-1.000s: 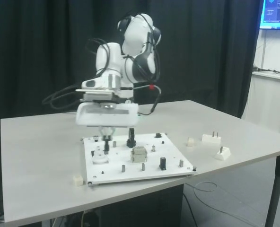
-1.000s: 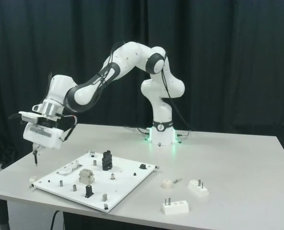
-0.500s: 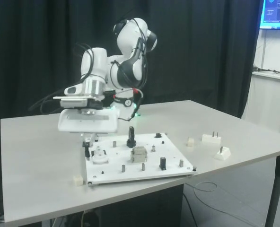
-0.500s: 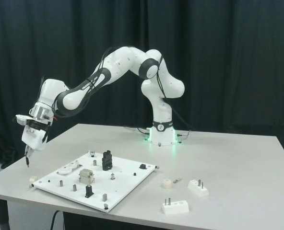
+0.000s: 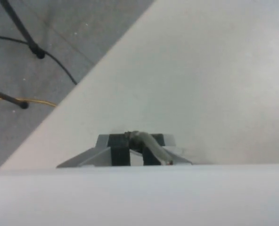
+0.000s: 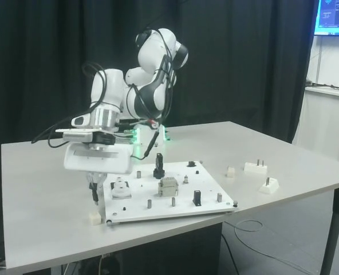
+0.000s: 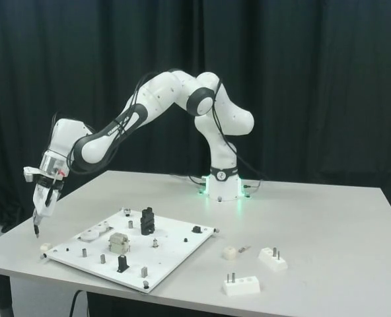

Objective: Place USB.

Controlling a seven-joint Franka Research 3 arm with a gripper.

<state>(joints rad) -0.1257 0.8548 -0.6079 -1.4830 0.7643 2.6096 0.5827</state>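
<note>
The USB is a thin dark thing that hangs down from the tool. The tool's two fingers are pressed close on it and hold it. The USB is up in the air, just past the edge of the white board. A small white block lies on the grey surface right under it, not touching it. On the board stand a tall black part and a grey box. Two white blocks with pins sit far off on the other side. The white arm bends over from the back.
</note>
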